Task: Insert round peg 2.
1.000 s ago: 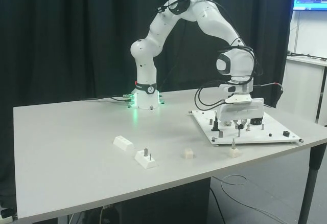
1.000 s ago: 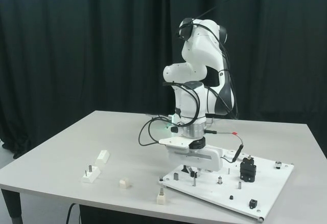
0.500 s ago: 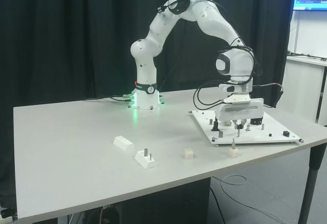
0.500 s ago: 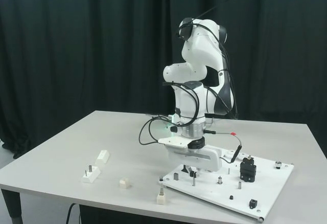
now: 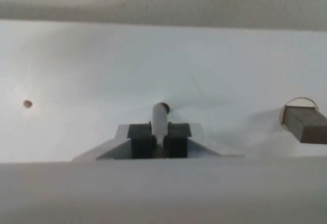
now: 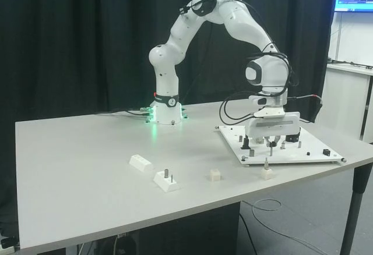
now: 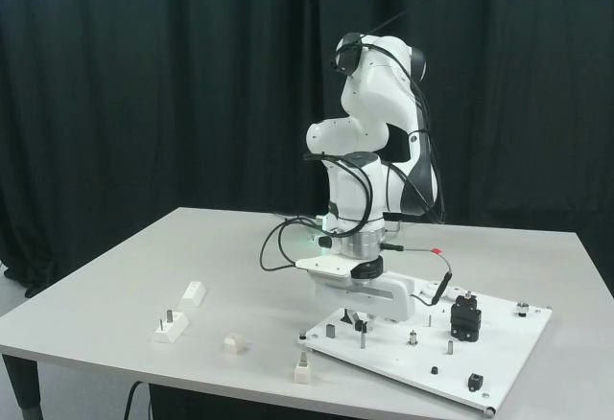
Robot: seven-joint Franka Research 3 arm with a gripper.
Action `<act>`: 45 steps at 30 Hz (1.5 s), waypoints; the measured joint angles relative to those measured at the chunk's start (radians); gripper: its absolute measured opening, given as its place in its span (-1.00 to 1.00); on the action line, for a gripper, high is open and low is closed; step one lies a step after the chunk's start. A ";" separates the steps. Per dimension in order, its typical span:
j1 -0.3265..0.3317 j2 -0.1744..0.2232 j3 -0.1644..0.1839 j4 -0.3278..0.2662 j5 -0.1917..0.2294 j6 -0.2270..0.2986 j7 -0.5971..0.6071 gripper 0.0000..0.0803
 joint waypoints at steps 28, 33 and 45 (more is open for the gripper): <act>0.000 0.006 0.005 -0.011 -0.001 0.031 0.000 -0.85; 0.000 0.008 0.006 -0.012 -0.001 0.037 0.000 -0.85; -0.002 0.007 0.005 -0.012 -0.001 0.040 -0.001 -0.16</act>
